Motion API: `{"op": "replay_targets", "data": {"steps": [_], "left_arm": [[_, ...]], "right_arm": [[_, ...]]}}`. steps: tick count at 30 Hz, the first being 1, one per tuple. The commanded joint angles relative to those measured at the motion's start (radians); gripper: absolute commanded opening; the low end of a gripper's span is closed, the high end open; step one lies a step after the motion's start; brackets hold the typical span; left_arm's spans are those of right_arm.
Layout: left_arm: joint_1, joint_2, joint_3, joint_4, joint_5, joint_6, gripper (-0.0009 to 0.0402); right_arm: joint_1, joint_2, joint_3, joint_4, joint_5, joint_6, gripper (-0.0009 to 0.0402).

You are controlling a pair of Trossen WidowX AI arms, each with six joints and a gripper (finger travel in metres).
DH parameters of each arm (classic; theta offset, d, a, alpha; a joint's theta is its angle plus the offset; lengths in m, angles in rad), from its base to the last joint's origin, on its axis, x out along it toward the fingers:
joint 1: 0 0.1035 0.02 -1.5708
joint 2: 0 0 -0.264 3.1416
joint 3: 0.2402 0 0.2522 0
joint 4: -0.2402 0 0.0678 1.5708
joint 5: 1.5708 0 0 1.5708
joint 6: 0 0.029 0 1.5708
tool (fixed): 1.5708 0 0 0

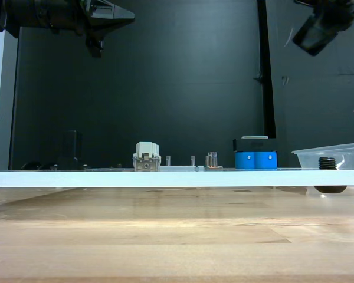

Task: Pick the RJ45 connector and install on the taskboard

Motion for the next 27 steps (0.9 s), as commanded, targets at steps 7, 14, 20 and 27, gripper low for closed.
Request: {"op": "replay_targets", "data": {"steps": [7,14,20,27], "left_arm": [[0.000,0.000,0.000,0.000,0.000,0.000,0.0000],[0.000,0.000,0.000,0.000,0.000,0.000,0.0000],[0.000,0.000,0.000,0.000,0.000,0.000,0.0000],[0.000,0.000,0.000,0.000,0.001,0.000,0.0000]], "right_arm": [[0.001,0.001,0.131,-0.304,0.001,-0.019,0.0000],[0.002,0.001,0.177,-0.401,0.001,-0.017,0.0000],[0.002,0.001,0.177,-0.451,0.000,-0.017,0.0000],[0.003,0.020,0.159,-0.481,0.001,-0.020,0.0019]]}}
